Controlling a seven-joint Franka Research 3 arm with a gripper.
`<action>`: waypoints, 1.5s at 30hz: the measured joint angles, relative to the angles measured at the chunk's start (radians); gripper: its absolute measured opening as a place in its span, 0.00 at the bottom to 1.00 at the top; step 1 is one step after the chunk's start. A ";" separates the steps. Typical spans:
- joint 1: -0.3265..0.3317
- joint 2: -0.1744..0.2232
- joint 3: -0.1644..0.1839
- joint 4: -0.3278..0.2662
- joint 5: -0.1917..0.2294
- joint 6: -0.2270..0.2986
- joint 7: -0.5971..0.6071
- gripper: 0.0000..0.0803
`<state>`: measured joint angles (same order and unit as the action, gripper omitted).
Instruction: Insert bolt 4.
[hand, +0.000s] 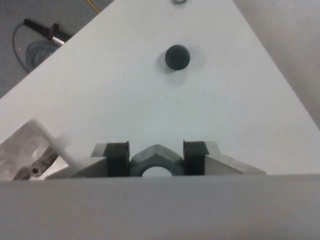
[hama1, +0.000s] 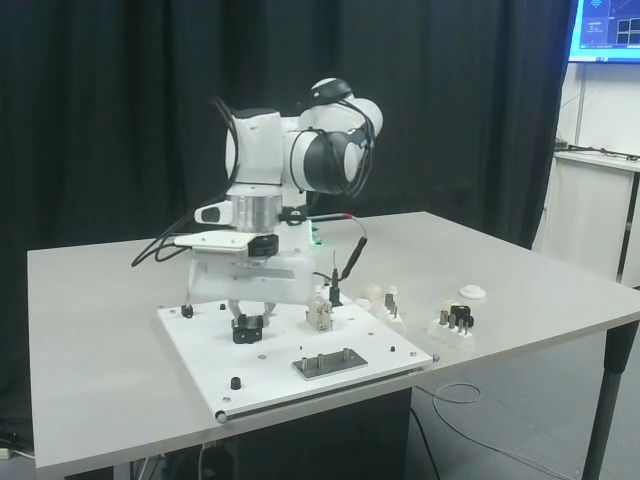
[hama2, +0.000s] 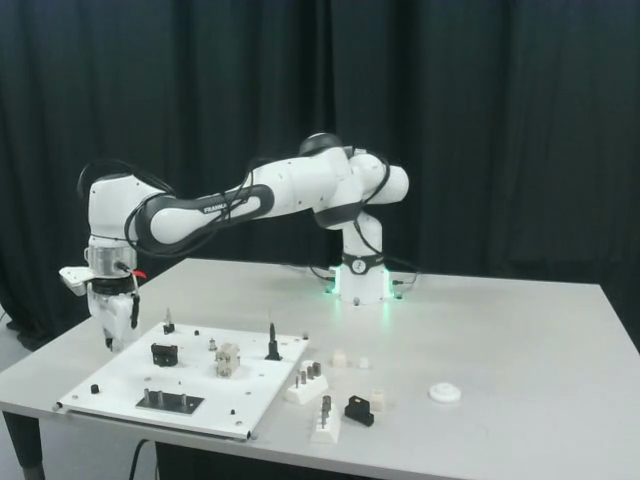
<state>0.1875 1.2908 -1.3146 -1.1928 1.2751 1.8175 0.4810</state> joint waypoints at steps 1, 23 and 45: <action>-0.007 0.000 0.005 0.008 -0.004 0.002 0.000 0.28; -0.209 -0.002 0.187 0.245 -0.173 0.041 0.135 0.28; -0.315 -0.030 0.362 0.348 -0.335 0.066 0.201 0.28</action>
<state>-0.1276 1.2609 -0.9527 -0.8451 0.9398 1.8838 0.6817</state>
